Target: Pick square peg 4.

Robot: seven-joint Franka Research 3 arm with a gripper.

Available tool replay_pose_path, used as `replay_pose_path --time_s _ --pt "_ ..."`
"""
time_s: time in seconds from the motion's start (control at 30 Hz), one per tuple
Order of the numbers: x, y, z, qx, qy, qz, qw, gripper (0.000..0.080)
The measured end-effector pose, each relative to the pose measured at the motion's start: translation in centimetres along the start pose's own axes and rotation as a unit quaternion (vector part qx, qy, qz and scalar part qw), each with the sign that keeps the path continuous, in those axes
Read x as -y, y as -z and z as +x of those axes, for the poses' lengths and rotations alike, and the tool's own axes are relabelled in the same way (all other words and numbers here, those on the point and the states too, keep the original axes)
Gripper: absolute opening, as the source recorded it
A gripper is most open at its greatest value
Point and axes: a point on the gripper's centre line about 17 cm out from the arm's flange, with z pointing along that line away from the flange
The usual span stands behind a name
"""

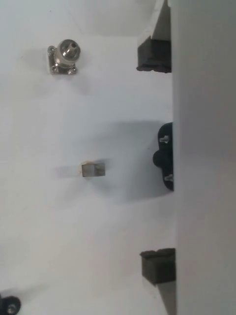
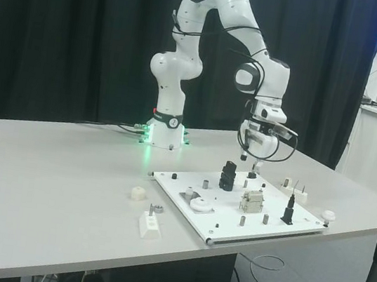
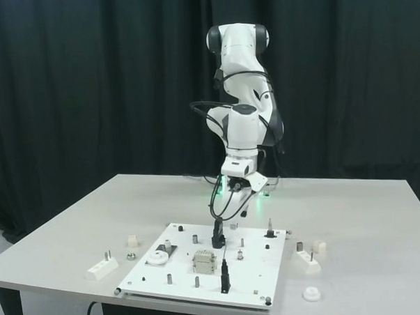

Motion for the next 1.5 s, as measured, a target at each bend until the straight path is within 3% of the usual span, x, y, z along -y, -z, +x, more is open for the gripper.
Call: replay_pose_path --time_s 0.57,0.77,1.03,1.5 --pt "0.2 0.5 0.1 0.000 -0.017 0.002 0.9999 0.0800" --pt "0.3 0.7 0.6 -0.004 -0.057 0.002 0.9983 0.0800" --pt "0.3 1.2 2.7 -0.013 -0.137 -0.005 0.9904 0.0800" --pt "0.8 2.3 7.7 -0.035 -0.239 -0.018 0.9701 0.0800"
